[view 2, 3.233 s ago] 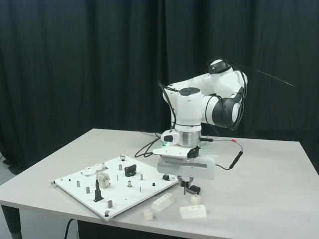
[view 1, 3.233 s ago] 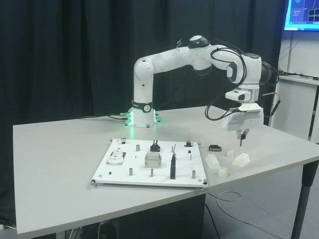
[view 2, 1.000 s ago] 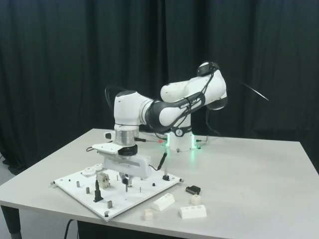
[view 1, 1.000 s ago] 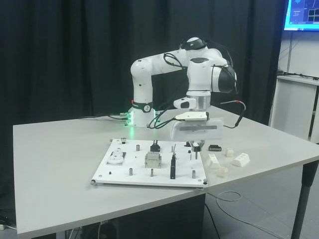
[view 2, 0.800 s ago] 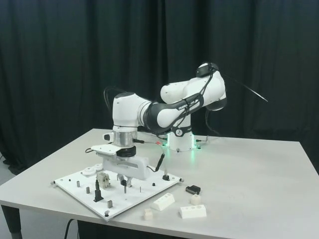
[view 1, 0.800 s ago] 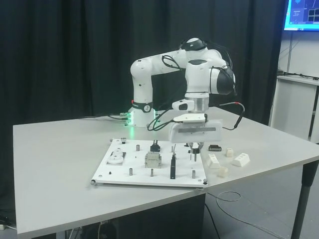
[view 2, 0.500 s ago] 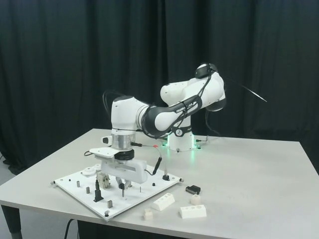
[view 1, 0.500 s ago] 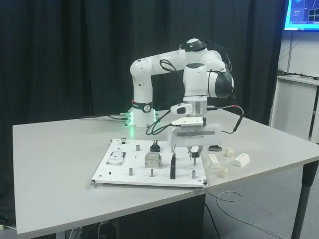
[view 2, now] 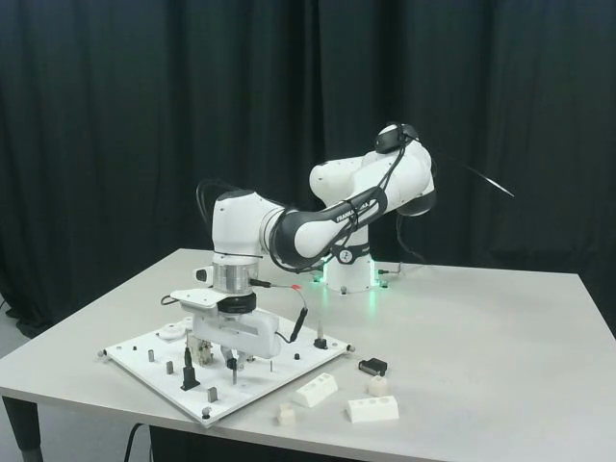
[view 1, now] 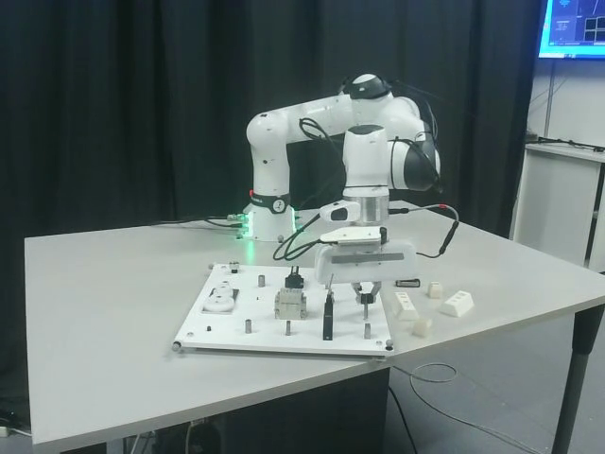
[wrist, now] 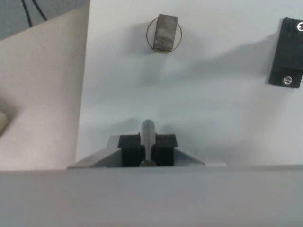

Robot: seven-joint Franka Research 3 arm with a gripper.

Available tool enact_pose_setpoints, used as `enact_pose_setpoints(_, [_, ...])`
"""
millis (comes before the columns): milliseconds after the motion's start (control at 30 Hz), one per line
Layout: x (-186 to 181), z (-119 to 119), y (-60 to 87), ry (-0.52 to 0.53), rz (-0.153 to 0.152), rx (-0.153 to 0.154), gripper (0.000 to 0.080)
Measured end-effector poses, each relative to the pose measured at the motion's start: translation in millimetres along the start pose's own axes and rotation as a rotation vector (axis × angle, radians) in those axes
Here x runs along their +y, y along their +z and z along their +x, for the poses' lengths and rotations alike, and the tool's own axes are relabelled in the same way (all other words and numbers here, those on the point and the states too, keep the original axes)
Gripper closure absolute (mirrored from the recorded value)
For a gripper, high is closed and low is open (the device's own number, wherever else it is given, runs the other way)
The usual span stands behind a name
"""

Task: Insert round peg 2.

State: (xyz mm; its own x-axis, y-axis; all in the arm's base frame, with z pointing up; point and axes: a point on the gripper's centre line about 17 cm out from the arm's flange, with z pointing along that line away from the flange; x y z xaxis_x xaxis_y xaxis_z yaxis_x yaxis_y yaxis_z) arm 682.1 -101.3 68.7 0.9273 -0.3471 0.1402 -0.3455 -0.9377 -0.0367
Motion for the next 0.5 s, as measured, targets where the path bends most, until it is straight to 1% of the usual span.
enact_pose_setpoints(300, [-0.6, -1.7, 0.5, 0.000, 0.001, -0.003, 0.0741])
enact_pose_setpoints(500, [-2.1, -6.1, 2.0, 0.001, 0.006, -0.016, 0.0741])
